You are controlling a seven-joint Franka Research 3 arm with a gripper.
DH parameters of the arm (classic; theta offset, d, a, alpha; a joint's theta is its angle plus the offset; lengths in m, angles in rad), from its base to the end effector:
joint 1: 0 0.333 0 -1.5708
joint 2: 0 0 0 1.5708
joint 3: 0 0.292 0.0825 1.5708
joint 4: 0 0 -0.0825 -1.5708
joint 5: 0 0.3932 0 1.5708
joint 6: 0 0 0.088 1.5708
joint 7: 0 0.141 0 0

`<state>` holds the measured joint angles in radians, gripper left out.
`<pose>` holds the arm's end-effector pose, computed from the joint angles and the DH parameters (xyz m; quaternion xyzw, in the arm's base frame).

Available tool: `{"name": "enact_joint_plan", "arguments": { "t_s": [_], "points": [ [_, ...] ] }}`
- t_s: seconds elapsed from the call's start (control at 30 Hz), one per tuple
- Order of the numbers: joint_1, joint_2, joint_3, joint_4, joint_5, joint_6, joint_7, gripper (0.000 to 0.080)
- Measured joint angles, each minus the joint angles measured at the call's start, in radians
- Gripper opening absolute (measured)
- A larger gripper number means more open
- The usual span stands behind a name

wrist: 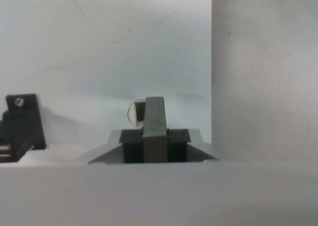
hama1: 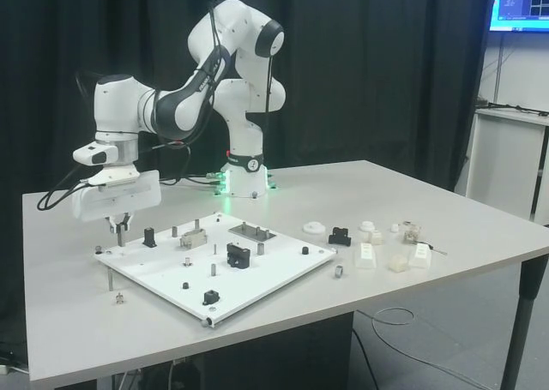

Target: Place square peg 4.

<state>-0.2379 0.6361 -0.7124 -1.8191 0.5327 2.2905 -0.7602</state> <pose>0.4048 -0.5016 0.1990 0.9756 -0.2190 0.0116 0.0125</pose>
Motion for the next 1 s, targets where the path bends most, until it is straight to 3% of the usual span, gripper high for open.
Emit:
{"name": "enact_joint_plan", "arguments": {
  "t_s": [0.37, 0.67, 1.0],
  "points": [
    [0.000, 0.000, 0.006, 0.004, 0.001, 0.016, 0.002, 0.0096],
    [0.000, 0.008, 0.013, 0.027, 0.011, 0.060, 0.011, 0.0096],
    [-0.008, 0.060, 0.020, 0.109, 0.025, 0.092, 0.036, 0.0096]
  ]
}}
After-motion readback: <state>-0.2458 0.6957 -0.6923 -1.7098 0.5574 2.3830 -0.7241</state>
